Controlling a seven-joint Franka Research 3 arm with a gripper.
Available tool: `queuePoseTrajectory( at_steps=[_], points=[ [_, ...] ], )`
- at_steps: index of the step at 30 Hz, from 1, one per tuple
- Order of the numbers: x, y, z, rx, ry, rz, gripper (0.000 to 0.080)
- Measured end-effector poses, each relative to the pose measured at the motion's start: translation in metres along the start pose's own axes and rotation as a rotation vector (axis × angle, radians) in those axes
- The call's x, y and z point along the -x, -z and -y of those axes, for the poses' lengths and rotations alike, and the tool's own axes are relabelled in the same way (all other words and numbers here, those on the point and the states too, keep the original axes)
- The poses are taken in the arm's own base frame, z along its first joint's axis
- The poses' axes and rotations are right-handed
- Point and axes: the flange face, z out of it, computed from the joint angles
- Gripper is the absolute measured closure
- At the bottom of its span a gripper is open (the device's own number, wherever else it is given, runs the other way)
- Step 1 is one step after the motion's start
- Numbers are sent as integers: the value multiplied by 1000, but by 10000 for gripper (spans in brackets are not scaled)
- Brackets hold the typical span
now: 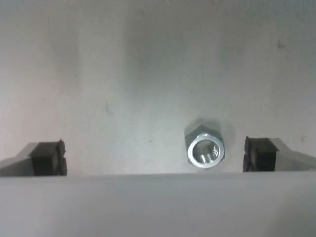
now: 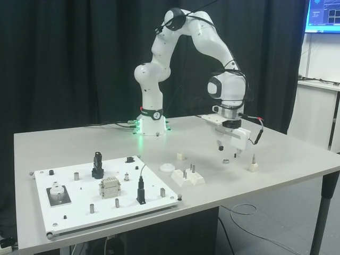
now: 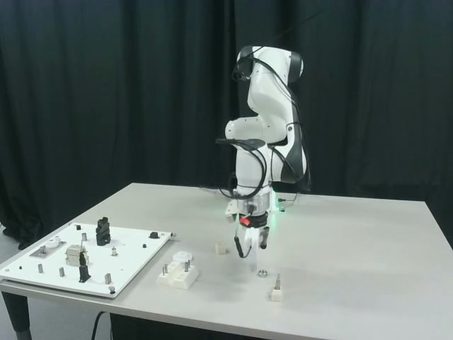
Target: Pick bolt 4.
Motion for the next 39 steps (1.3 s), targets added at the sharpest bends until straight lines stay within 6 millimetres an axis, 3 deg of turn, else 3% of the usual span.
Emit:
queuePoseTrajectory(
  at_steps=[9,28,39],
  points=[
    [-6,-15,-7,17,-8,-18,3],
    [-7,-38,-41,-25,26,15,3],
    [-16,-45,-47,-41,12,45,3]
  ],
)
